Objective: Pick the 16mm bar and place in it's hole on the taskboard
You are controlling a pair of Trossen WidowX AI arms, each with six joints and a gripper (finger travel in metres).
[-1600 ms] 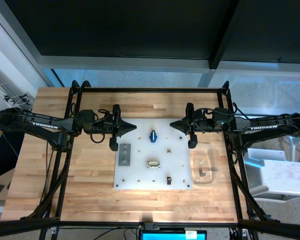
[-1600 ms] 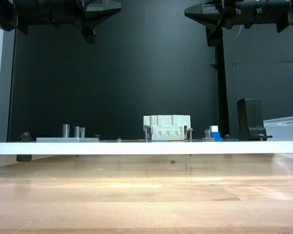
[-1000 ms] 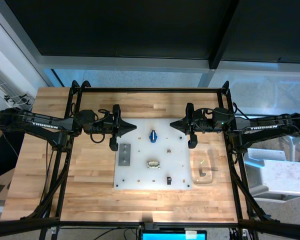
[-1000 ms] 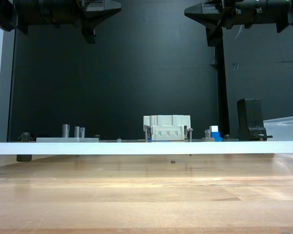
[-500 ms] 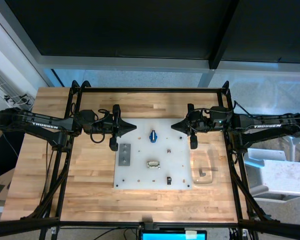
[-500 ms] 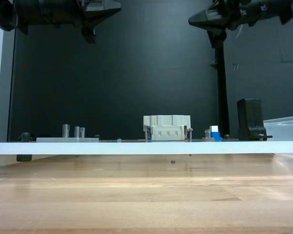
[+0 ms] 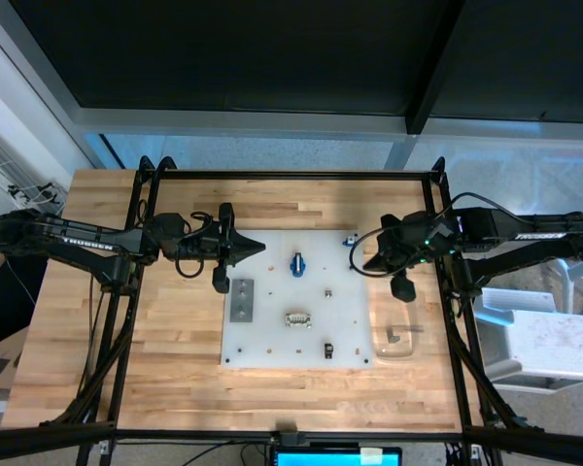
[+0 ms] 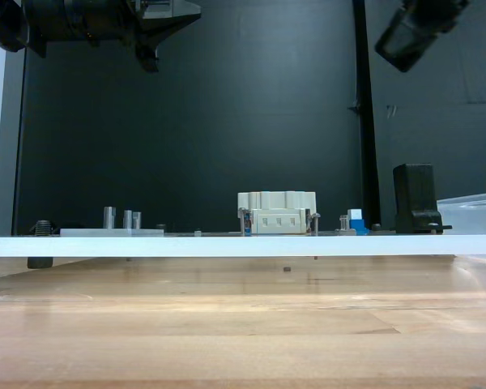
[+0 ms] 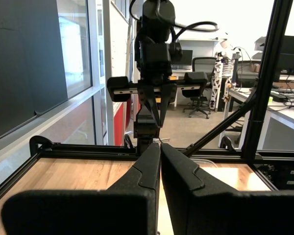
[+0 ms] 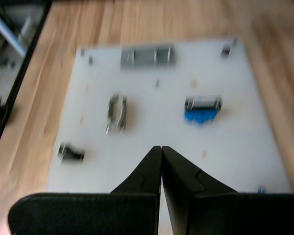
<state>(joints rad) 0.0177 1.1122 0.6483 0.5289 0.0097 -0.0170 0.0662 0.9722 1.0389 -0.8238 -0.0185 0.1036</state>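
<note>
The white taskboard (image 7: 272, 340) lies mid-table. Its grey block (image 7: 243, 299) has short metal pegs (image 8: 127, 219) standing in it. I cannot tell which piece is the 16mm bar, nor where it lies; neither gripper holds it. My left gripper (image 7: 261, 248) hovers high over the board's far left corner, level and shut with nothing in it. My right gripper (image 7: 367, 263) hangs over the board's far right edge, tilted down at the board, also shut and holding nothing. The right wrist view shows its fingers (image 10: 156, 166) pressed together above the board (image 10: 157, 137).
A clear plastic tray (image 7: 380, 342) with a small dark part (image 7: 396, 338) sits right of the board. On the board are a blue part (image 7: 296, 263), a white connector (image 7: 297, 318) and a black block (image 7: 327, 349). Black frame rails (image 7: 291, 176) ring the table.
The right gripper has swung from level and pointing left to tilting down at the board, and its arm has shifted rightward and nearer. The left arm has not moved.
</note>
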